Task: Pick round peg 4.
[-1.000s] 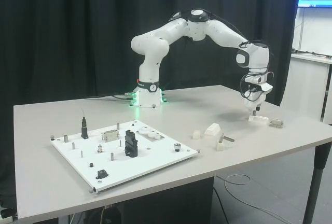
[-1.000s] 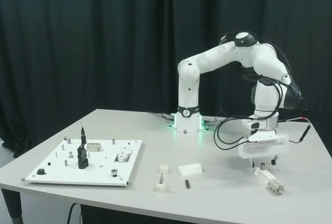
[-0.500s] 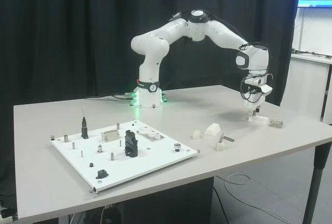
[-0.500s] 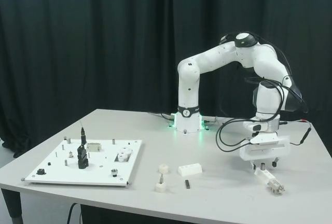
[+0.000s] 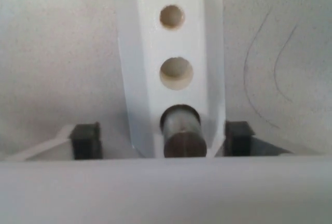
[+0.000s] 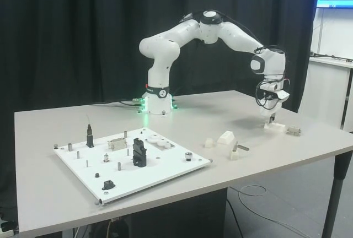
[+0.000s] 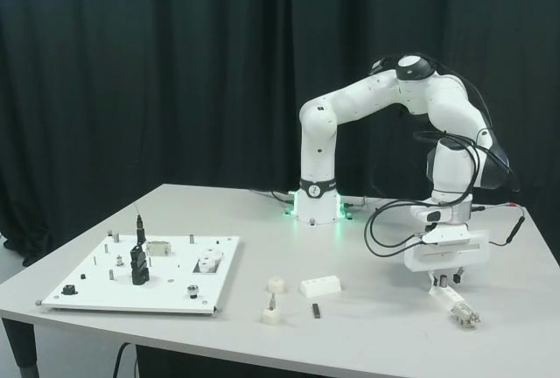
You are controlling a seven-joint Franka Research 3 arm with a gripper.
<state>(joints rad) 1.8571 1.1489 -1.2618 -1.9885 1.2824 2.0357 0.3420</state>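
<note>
Two-fingered gripper (image 5: 162,140) spread wide in the wrist view, black pads (image 5: 85,139) either side of the grey round metal peg (image 5: 181,130), upright in the white drilled holder block (image 5: 174,53), untouched.

From the first room camera: poised low over the holder (image 6: 274,125) on the grey table (image 6: 83,205).

From the second: straight above the peg (image 7: 444,283), axis vertical; closing should suffice.

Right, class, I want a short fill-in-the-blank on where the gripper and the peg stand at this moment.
1. The round peg stands in a ___ holder.
2. Beyond the peg, the holder shows three ___ holes.
3. One black finger sits on each ___ of the peg.
4. The gripper is ___, not yet closed on the peg.

Missing: white; empty; side; open
</note>
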